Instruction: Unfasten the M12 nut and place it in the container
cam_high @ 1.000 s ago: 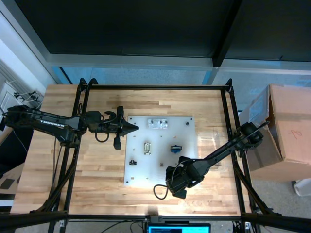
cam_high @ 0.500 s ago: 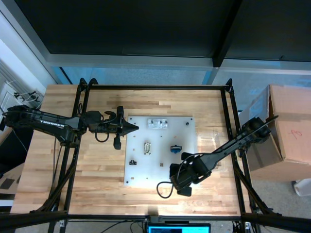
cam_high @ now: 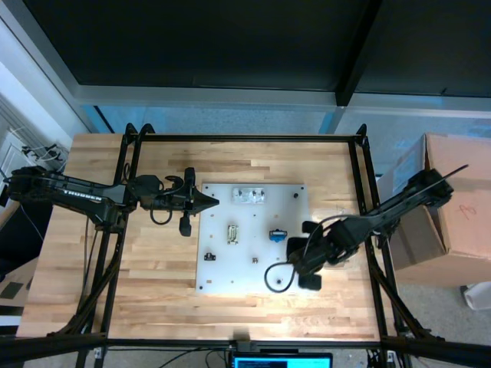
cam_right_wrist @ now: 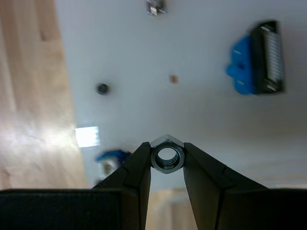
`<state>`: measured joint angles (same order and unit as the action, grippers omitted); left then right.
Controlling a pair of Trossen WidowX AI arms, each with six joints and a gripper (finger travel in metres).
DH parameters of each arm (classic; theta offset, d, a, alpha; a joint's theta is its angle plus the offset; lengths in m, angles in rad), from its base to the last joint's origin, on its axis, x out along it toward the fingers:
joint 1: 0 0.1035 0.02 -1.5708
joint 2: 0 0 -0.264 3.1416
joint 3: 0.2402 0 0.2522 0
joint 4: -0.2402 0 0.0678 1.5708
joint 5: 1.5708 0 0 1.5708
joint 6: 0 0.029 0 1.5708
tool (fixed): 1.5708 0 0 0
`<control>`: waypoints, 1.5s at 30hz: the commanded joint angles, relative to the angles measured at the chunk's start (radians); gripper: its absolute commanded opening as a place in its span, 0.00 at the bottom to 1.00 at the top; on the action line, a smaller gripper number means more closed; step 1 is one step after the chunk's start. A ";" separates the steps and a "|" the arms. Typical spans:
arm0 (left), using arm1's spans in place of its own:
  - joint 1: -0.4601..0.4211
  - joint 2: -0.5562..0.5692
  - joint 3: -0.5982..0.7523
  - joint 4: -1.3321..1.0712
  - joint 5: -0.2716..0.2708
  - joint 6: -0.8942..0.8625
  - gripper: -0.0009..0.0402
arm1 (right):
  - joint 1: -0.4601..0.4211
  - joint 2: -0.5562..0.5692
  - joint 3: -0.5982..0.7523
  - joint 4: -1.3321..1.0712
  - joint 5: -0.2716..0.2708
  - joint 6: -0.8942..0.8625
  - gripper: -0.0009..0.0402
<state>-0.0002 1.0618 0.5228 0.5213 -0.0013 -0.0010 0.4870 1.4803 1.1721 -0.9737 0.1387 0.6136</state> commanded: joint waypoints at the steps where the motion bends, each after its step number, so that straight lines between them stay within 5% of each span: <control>1: 0.000 0.000 0.000 0.000 0.000 0.000 0.02 | -0.015 -0.083 -0.077 -0.002 0.000 -0.022 0.04; 14: 0.000 0.000 0.000 0.000 0.000 0.000 0.02 | -0.070 -0.360 -0.340 -0.052 -0.003 -0.084 0.04; 30: 0.000 0.000 0.000 0.000 0.000 0.000 0.02 | -0.071 -0.326 -0.595 0.129 -0.011 -0.068 0.05; 45: 0.000 0.000 0.000 0.000 0.000 0.000 0.02 | -0.072 -0.329 -0.617 0.169 -0.011 -0.043 0.43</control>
<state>-0.0002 1.0618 0.5224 0.5213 -0.0013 -0.0006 0.4145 1.1542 0.5488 -0.7998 0.1276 0.5686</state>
